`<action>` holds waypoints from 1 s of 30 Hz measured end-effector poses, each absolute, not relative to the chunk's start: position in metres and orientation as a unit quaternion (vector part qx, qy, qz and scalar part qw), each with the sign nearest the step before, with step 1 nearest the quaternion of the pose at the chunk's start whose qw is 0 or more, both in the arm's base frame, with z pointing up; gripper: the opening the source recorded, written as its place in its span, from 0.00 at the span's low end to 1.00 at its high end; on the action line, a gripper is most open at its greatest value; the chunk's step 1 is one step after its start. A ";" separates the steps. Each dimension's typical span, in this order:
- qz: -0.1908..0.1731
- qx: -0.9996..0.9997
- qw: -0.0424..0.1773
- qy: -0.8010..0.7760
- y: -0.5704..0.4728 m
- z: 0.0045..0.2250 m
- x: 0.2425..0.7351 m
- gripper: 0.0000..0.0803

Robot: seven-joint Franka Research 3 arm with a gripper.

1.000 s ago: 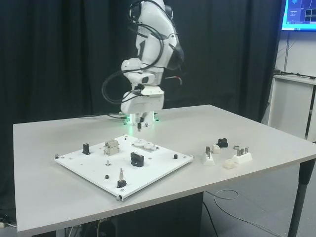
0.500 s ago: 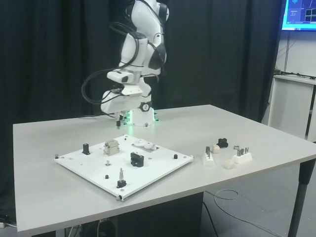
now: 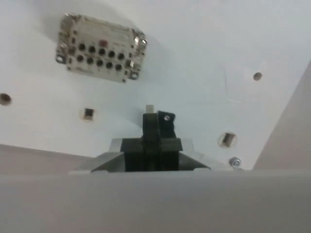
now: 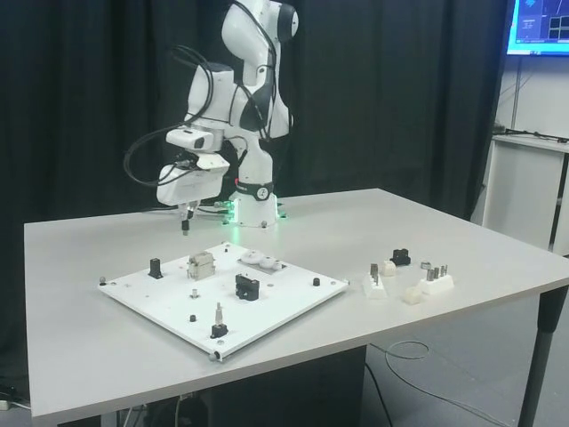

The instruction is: Insert USB.

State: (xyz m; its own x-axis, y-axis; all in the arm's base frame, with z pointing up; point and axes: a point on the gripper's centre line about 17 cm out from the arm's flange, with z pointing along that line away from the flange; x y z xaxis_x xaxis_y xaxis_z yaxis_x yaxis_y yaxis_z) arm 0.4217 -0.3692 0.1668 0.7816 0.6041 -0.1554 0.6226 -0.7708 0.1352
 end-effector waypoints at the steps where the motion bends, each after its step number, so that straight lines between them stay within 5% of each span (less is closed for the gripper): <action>1: -0.048 0.939 0.093 0.327 -0.372 0.166 0.420 0.08; 18: -0.020 0.918 0.128 0.374 -0.403 0.164 0.403 0.08; 30: -0.028 0.896 0.130 0.423 -0.410 0.165 0.398 0.08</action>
State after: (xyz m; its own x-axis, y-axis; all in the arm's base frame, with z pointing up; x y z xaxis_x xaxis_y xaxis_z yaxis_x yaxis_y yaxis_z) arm 0.3979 -0.4096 0.1647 0.6402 0.7515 -0.1593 0.7658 -0.6080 0.2094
